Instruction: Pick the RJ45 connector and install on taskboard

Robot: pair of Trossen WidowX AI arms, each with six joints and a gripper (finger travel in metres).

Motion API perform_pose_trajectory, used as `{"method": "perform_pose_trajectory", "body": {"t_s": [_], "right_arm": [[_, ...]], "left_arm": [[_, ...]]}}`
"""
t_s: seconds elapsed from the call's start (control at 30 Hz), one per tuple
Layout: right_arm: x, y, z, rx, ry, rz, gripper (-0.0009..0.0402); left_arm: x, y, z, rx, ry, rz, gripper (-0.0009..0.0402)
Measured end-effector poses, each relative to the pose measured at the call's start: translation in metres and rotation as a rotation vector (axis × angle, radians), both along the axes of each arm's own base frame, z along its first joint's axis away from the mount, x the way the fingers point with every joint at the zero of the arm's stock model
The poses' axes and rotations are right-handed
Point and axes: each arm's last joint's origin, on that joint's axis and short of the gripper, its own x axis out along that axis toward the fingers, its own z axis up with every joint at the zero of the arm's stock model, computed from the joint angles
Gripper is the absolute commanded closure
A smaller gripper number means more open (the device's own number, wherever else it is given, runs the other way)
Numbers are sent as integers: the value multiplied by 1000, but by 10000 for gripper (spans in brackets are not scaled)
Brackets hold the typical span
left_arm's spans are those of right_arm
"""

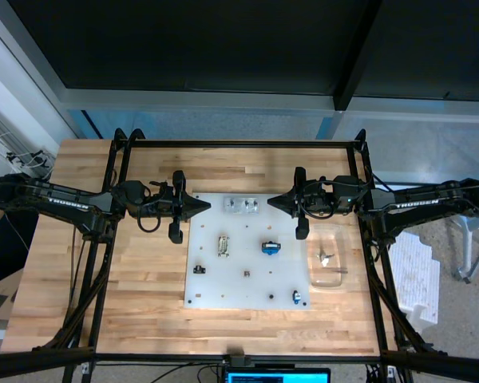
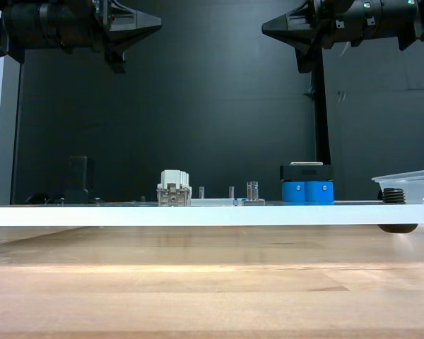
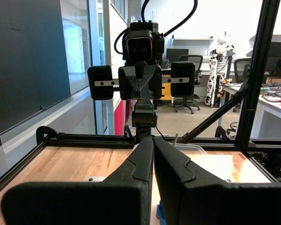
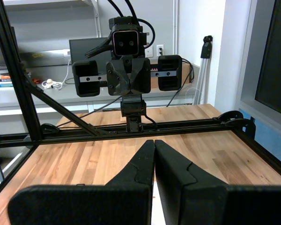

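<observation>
Above the board (image 1: 231,279)'s far edge, my two grippers hang facing each other.
My left gripper (image 1: 206,206) and right gripper (image 1: 271,202) both have fingers pressed together, holding nothing; the plug (image 1: 326,258) lies in the clear tray (image 1: 329,279) beside the board.

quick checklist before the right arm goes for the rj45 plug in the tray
1. Target found: the small translucent silvery plug lies in the clear rounded plastic tray with nothing over it: ok.
2. Right claw ready to grasp: it is shut, high near the board's far side and not above the tray: not ok.
3. Left claw out of the way: shut, high near the board's far left corner: ok.
4. Large flat white square taskboard lying flat on the wooden table: ok.
5. Plug's orientation: cannot tell.
6. Which board fitting takes the plug: cannot tell.
</observation>
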Motion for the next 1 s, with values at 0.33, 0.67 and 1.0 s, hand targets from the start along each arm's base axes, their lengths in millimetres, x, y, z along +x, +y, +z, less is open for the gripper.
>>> {"method": "perform_pose_trajectory", "body": {"t_s": [0.33,0.67,1.0], "right_arm": [[0,1,0,2,-4,3,393],[-4,1,11,4,51,3,393],[-20,2,26,23,368,9,393]], "left_arm": [[0,0,0,0,1,0,393],[0,0,0,0,0,0,393],[0,0,0,0,0,0,393]]}}
